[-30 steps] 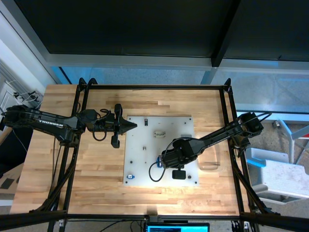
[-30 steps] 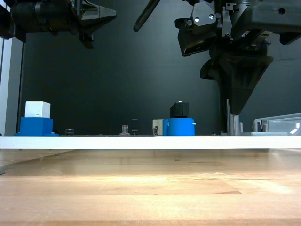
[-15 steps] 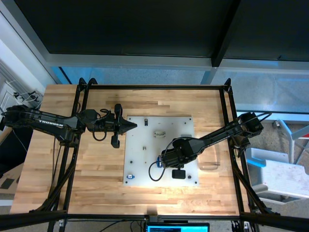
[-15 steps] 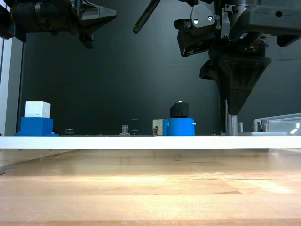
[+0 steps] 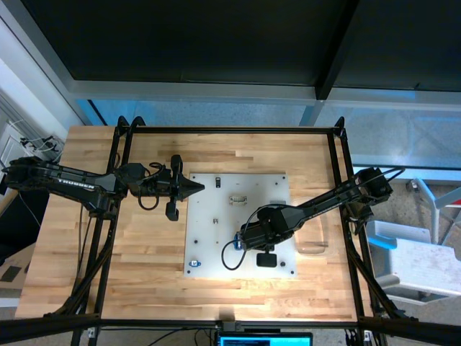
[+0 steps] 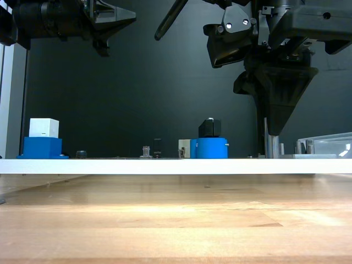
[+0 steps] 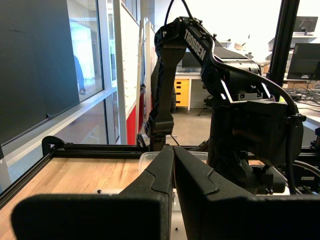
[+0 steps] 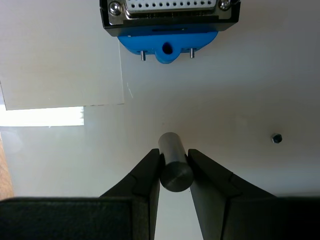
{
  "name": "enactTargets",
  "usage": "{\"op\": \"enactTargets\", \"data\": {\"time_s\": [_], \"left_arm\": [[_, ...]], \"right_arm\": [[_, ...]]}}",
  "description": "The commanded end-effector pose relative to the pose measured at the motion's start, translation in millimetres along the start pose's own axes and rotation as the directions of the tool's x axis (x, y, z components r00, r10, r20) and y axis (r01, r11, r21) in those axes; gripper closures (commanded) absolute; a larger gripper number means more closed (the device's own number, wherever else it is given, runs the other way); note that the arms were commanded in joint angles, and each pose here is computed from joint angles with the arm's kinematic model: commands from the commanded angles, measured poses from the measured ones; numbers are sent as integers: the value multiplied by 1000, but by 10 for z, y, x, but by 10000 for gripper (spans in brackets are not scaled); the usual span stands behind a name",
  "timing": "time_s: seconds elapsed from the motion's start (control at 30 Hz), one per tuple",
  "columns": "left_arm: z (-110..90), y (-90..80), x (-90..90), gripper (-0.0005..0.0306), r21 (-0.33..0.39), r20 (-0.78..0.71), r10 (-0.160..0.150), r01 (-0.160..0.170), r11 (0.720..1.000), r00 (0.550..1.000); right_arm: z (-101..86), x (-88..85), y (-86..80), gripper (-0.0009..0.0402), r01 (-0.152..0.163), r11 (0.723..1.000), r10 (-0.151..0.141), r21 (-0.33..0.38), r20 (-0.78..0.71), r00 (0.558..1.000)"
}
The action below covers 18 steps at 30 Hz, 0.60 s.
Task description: Pick the 16mm cylinder and place it in the taskboard
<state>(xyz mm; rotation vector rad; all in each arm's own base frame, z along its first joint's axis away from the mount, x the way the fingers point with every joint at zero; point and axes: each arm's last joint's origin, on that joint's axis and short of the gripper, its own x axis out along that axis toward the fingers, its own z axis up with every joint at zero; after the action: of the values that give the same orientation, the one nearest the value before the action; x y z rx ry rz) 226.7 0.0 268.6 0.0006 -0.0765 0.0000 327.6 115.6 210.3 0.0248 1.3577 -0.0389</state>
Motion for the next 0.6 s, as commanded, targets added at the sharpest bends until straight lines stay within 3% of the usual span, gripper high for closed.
{"op": "enactTargets", "data": {"time_s": [0.03, 0.27, 0.6], "left_arm": [[0, 1, 1, 300, 0, 0, 0, 0, 1000, 1000], [0, 1, 1, 300, 0, 0, 0, 0, 1000, 1000], [0, 0, 1, 300, 0, 0, 0, 0, 1000, 1000]], "right_arm": [[2, -3, 2, 366, 0, 1000, 0, -1, 3, 1000], [22, 101, 20, 366, -2, 1000, 2, -6, -13, 1000], [29, 115, 19, 365, 2, 1000, -2, -7, -7, 1000]]}}
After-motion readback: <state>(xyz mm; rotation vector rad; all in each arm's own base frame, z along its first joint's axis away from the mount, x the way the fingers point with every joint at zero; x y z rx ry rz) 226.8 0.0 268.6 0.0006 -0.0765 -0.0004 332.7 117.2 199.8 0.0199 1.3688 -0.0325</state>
